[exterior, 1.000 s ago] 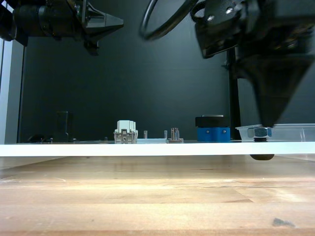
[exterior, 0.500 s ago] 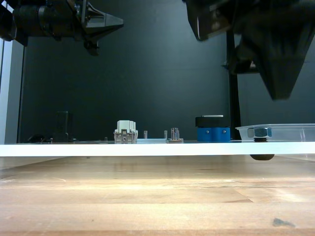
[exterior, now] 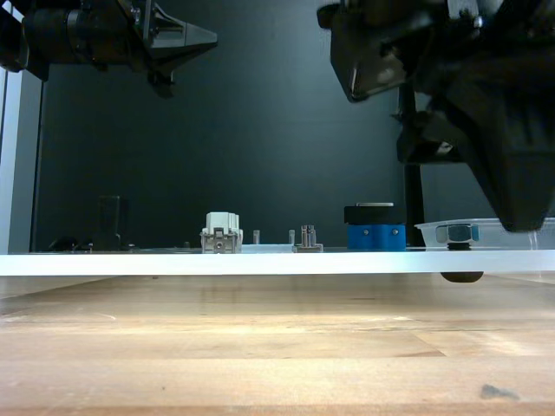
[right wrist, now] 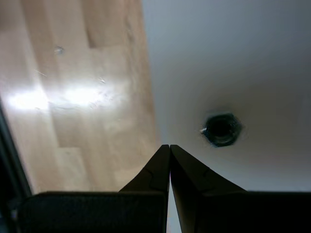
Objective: Unfasten the M12 fastener and place in the container
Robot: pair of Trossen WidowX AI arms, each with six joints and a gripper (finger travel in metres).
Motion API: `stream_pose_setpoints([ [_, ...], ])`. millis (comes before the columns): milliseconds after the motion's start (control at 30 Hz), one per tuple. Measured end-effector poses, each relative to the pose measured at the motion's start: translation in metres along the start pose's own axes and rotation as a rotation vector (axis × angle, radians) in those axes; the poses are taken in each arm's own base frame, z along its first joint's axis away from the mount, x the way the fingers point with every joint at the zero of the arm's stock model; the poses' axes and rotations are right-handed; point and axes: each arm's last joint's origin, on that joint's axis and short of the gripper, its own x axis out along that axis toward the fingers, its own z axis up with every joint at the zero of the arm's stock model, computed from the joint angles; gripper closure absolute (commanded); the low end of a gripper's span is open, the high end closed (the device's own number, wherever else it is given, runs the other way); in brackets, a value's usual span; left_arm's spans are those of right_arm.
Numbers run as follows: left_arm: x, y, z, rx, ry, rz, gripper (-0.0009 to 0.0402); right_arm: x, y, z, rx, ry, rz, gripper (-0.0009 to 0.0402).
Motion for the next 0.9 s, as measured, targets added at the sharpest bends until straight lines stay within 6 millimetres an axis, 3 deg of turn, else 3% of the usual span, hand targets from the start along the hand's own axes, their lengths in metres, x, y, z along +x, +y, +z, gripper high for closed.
stream_pose_setpoints([
  [367, 0.0, 0.0, 0.0, 0.0, 0.0, 0.0, 0.0393, 0.0, -0.006, 0.002, 0.0, -0.021, -0.059, 0.0393],
  [600, 0.0, 0.0, 0.0, 0.0, 0.0, 0.0, 0.0393, -0.016, -0.021, -0.004, 0.083, -0.1, -0.397, 0.0393],
  [900, 0.0, 0.0, 0.0, 0.0, 0.0, 0.001, 0.0393, -0.026, -0.019, -0.006, 0.107, -0.083, -0.357, 0.0393],
])
